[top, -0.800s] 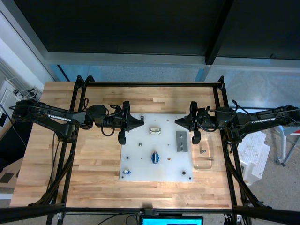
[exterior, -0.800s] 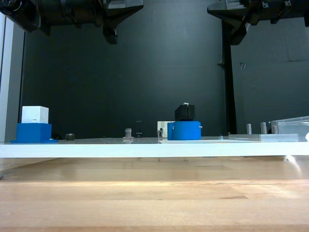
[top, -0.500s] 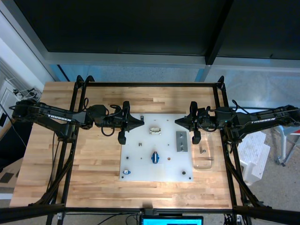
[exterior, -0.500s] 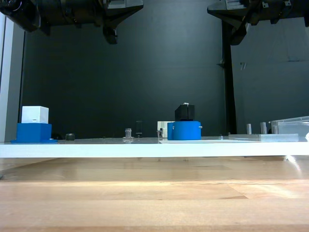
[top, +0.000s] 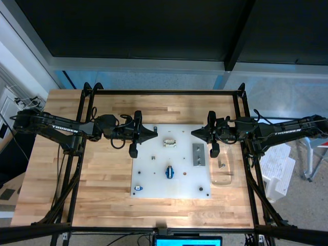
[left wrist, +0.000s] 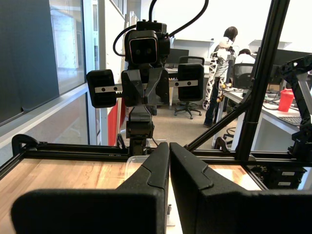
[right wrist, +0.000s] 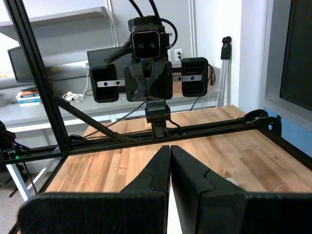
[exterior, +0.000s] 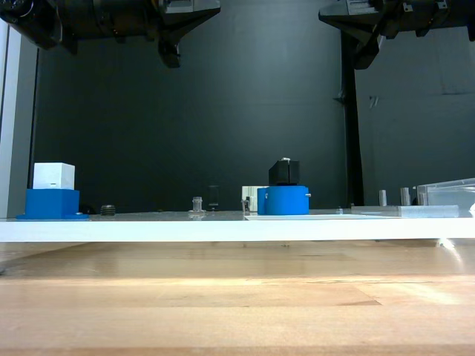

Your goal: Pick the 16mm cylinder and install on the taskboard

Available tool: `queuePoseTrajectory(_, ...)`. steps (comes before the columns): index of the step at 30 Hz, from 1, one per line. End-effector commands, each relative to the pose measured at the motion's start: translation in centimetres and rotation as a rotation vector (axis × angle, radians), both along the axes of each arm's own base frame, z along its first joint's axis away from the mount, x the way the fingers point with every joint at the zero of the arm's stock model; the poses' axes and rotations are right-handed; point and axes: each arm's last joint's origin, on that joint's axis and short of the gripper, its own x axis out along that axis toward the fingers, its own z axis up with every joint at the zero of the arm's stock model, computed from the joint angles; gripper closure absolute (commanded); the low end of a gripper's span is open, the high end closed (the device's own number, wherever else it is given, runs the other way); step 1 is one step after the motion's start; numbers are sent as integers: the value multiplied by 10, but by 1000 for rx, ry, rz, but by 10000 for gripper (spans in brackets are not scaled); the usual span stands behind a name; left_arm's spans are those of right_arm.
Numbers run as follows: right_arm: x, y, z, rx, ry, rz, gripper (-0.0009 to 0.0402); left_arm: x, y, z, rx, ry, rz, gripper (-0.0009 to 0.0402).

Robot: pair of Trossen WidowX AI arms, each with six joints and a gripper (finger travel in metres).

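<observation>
The taskboard [top: 154, 177] is a white square plate in the middle of the table. It bears a grey metal block [top: 198, 154], a blue fitting [top: 169, 172] and a beige connector [top: 169, 142]. A tiny grey peg, the 16mm cylinder [top: 221, 164], lies in the clear tray just right of the board. My left gripper [top: 154, 132] hangs shut and empty high above the board's far left corner. My right gripper [top: 193, 132] hangs shut and empty above the far right part, facing it. Both sets of fingers [left wrist: 161, 161] [right wrist: 161, 163] are pressed together.
The clear plastic tray [top: 226, 180] sits against the board's right edge. A blue base with a white cube [exterior: 53, 194] stands at the board's near left. A black frame [top: 164, 93] rings the wooden table. Small studs [exterior: 197, 205] rise from the board.
</observation>
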Motion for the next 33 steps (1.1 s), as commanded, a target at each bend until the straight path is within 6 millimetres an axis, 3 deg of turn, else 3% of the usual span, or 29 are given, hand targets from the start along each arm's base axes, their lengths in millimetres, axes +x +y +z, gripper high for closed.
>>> queuePoseTrajectory(1,0,0,0,3,0,2,393,0,0,0,0,0,0,393)
queuePoseTrajectory(9,0,2,-5,-5,68,8,393,0,0,0,0,0,0,393)
queuePoseTrajectory(22,-9,16,14,1,505,63,393,0,0,0,0,0,0,393)
queuePoseTrajectory(33,-15,28,14,4,902,68,393,0,0,0,0,0,0,393)
